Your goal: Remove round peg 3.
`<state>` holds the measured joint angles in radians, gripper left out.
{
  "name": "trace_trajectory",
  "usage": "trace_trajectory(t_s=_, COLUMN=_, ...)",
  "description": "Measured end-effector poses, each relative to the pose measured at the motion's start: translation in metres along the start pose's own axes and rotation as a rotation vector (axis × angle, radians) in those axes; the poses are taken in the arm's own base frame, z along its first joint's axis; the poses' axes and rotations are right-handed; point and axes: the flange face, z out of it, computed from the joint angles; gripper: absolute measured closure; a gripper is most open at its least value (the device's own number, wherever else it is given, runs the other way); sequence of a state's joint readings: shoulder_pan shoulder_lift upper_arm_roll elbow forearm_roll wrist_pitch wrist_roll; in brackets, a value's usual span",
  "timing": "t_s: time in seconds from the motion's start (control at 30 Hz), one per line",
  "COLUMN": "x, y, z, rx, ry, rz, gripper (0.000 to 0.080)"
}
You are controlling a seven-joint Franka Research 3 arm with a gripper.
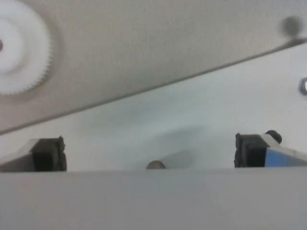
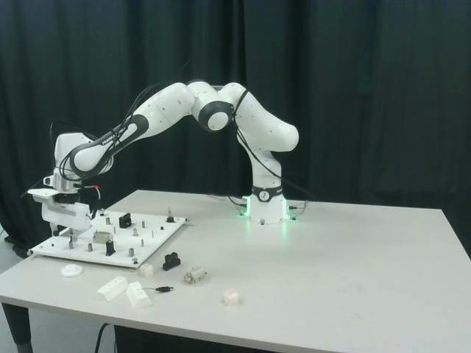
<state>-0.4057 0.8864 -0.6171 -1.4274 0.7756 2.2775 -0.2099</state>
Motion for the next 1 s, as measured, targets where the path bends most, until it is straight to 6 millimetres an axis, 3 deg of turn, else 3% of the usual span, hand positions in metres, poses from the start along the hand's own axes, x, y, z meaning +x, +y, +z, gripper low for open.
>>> trace_trajectory(t_s=0.13, x=0.0011, y=-0.0018, z=-0.0014, rx=0.001, ry=0.004, rz=-0.001, gripper=0.0011)
trace_trajectory(t_s=1.0, x=0.0051, y=-0.0058, z=-0.0068, rx=0.005, ry=0.016, rz=0.0, gripper=0.0003)
